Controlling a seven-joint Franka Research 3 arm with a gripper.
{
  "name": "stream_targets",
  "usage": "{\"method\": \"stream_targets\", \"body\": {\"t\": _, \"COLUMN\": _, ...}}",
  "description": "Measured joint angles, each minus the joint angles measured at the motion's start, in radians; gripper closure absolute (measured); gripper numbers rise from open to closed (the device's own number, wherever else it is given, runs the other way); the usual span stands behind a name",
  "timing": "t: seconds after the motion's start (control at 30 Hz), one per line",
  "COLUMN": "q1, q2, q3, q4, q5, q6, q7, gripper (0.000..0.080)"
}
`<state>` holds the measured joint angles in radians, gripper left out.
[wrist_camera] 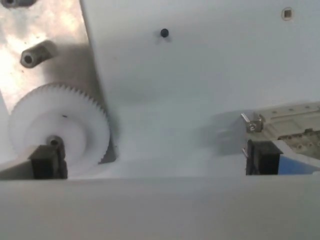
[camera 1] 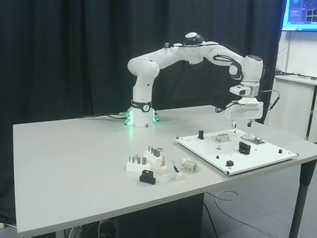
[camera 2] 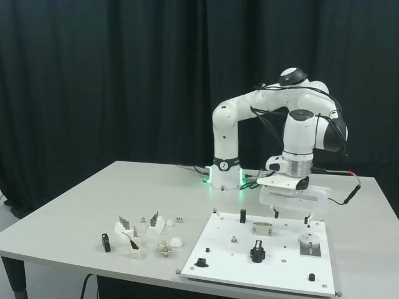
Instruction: Pick medium gear.
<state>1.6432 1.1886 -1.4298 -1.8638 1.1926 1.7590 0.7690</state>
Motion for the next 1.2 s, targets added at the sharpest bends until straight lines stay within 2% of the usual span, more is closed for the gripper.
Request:
{"method": "stream_targets", "body": {"t": 0.57, "q1": -0.001, "q2": 0.000, "q3": -0.012, "q4": -0.020, "q5": -0.005, "q6": 0.013, "q7": -0.027, "gripper": 0.0003}}
{"method": "stream_targets", "body": {"t": 0.83, "q1": -0.001, "q2": 0.000, "q3": -0.030, "q4": -0.041, "q5": -0.037, "q6": 0.017, "q7": -0.027, "gripper": 0.0003}}
{"method": "stream_targets", "body": {"t": 1.03, "q1": -0.001, "q2": 0.000, "q3": -0.054, "q4": -0.076, "q5": -0.055, "q6": 0.017, "q7": -0.017, "gripper": 0.0003}}
{"method": "stream_targets", "body": {"t": 1.2, "q1": -0.001, "q2": 0.000, "q3": -0.073, "q4": -0.110, "q5": -0.088, "q6": 0.023, "q7": -0.027, "gripper": 0.0003}}
